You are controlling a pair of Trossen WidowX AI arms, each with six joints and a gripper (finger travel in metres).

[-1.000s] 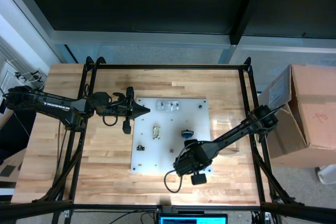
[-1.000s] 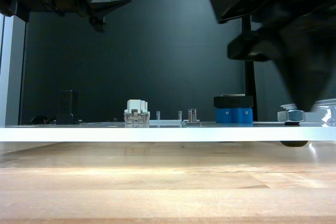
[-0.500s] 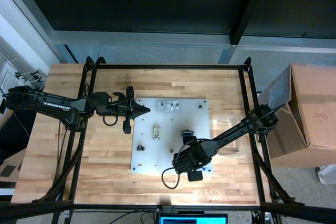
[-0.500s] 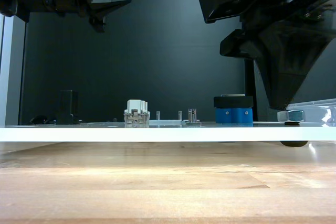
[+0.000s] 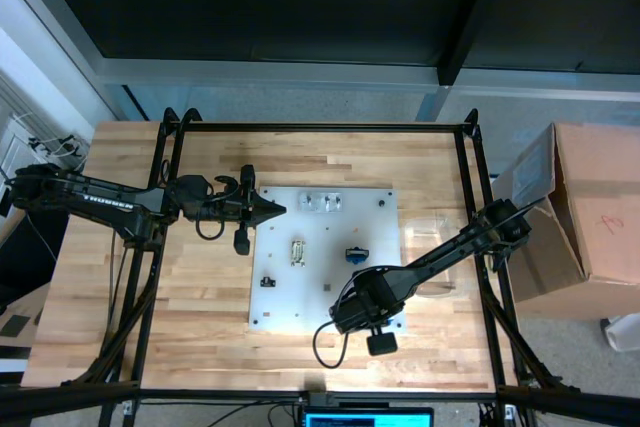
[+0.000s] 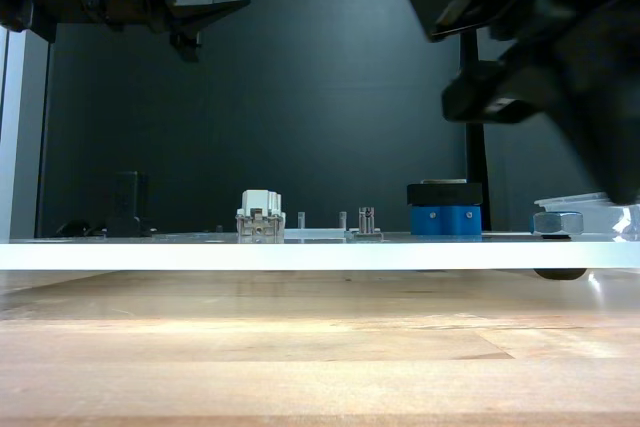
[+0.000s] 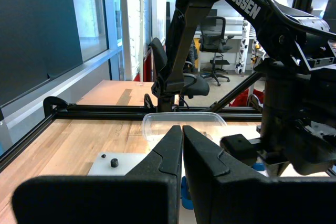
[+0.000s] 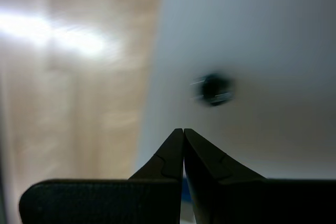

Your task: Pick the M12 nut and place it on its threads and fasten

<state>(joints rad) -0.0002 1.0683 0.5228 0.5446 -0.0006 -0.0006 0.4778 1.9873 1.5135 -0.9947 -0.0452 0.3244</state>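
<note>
The small silver nut [image 6: 557,222] sits low on its stud at the board's near right edge, with no ribs showing under it. It also shows as a dark blurred spot, the nut [image 8: 214,88], on the white board [image 8: 262,51] ahead of my right gripper [image 8: 183,132]. That gripper is shut with nothing between its fingers. It hangs blurred just above and to the right of the nut as the right gripper [image 6: 615,162], free of it. My left gripper [image 5: 272,210] is shut and empty, held high over the board's far left edge.
A clear tray [image 5: 435,247] stands right of the board, with a cardboard box [image 5: 580,217] beyond it. On the board are a blue block [image 6: 445,219], a white connector [image 6: 260,219] and a small silver post [image 6: 367,220].
My right gripper, which stood tip-down on the nut half a second ago, has turned at the wrist and swung right and slightly up, off it. The nut stays on its stud. The left arm is still.
</note>
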